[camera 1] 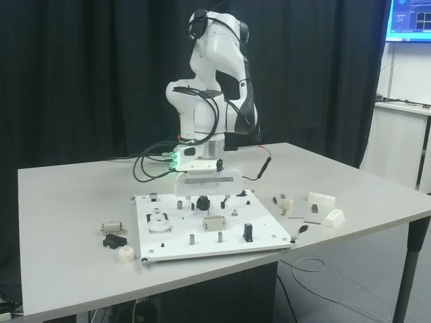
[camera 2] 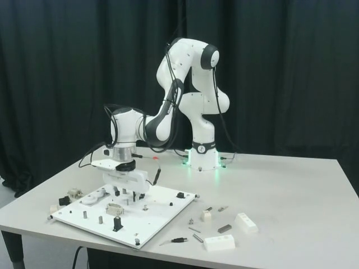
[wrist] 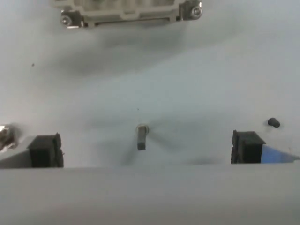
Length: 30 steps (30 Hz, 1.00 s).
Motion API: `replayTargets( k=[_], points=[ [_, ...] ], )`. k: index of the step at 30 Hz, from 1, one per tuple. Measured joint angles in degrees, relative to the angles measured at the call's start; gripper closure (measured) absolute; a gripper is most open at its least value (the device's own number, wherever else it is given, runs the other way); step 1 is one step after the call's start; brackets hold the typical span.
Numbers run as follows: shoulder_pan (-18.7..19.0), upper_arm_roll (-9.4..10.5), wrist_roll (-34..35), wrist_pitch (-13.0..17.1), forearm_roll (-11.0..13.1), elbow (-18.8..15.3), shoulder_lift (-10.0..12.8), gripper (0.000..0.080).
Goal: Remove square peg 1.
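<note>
In the wrist view a small grey metal peg [wrist: 141, 136] stands upright in the white board [wrist: 187, 84]. It sits between my two black fingertips [wrist: 45, 151], touching neither. My gripper [wrist: 145, 149] is open wide and holds nothing. From the room views, the gripper [camera 1: 201, 196] [camera 2: 127, 194] hangs low over the rear middle of the white board [camera 1: 262, 225] [camera 2: 162, 213], pointing straight down. The peg itself is too small to pick out in the room views.
A grey connector block [wrist: 131, 11] is mounted on the board close to the peg, and a small black screw [wrist: 273, 123] lies near one finger. Other pegs and a black bracket [camera 1: 248, 232] stand on the board. Loose white blocks [camera 1: 322, 199] and small parts [camera 1: 114, 240] lie on the table beside it.
</note>
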Motion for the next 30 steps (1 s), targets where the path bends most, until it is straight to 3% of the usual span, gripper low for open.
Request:
replayTargets(
  k=[9,23,24,29,30],
  points=[
    [0.0,0.06,0.0,0.0,-0.22,1.1,1.87,0.0003],
    [0.0,0.51,-0.18,0.0,-1.06,1.18,2.72,0.0003],
    [0.0,0.52,-0.21,0.0,-1.18,1.18,2.76,0.0096],
    [0.0,0.56,-0.47,0.08,-1.43,1.18,2.95,0.0096],
    [0.0,0.57,-0.54,0.13,-1.43,1.18,2.99,0.029]
  ],
)
